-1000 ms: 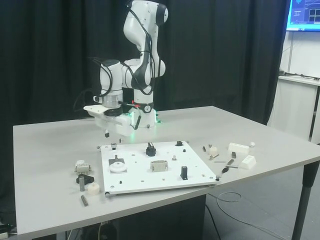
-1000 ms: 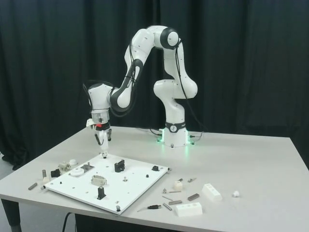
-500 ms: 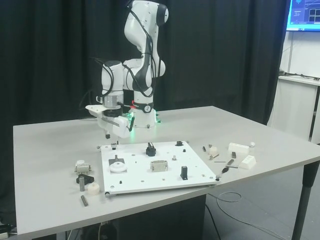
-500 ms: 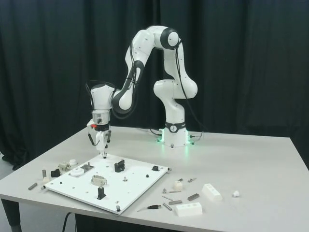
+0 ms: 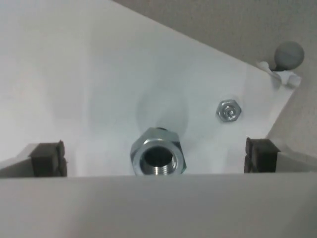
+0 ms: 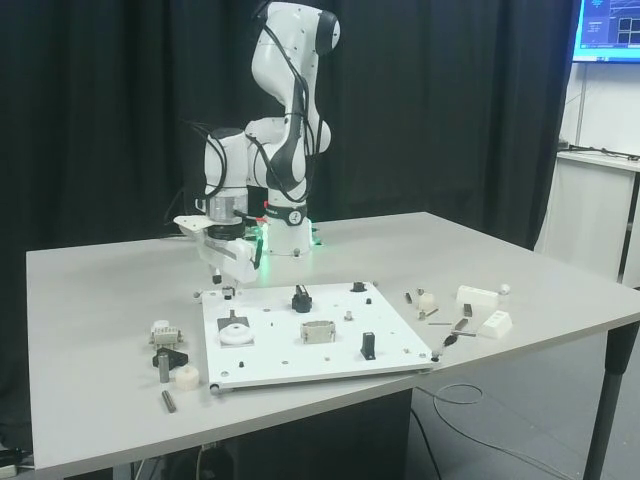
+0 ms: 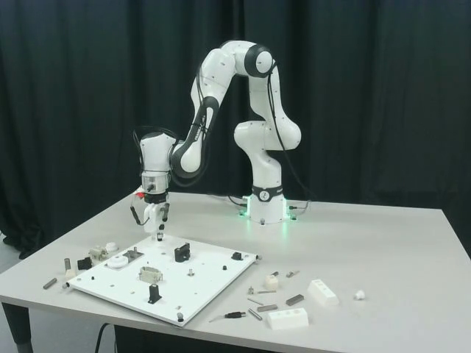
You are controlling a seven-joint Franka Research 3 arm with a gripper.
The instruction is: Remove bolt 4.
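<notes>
Gripper (image 5: 153, 154) spread wide, holding nothing, straddles the hex-headed bolt (image 5: 157, 156) standing at the far left corner of the white board (image 6: 390, 322) — small, stiff, slick metal, best pinched across its flats.

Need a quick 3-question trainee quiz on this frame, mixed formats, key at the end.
1. True or false: the claw is shut on the bolt.
2. Over which part of the white board does the claw hang? A) the corner nearest the arm's base B) the middle C) the corner by the loose white blocks
3. Fill in: in the wrist view, a small ___ sits on the board beside the bolt.

Key: 1 false, the fingers stand apart on either side of it; 2 A; 3 nut.
</notes>
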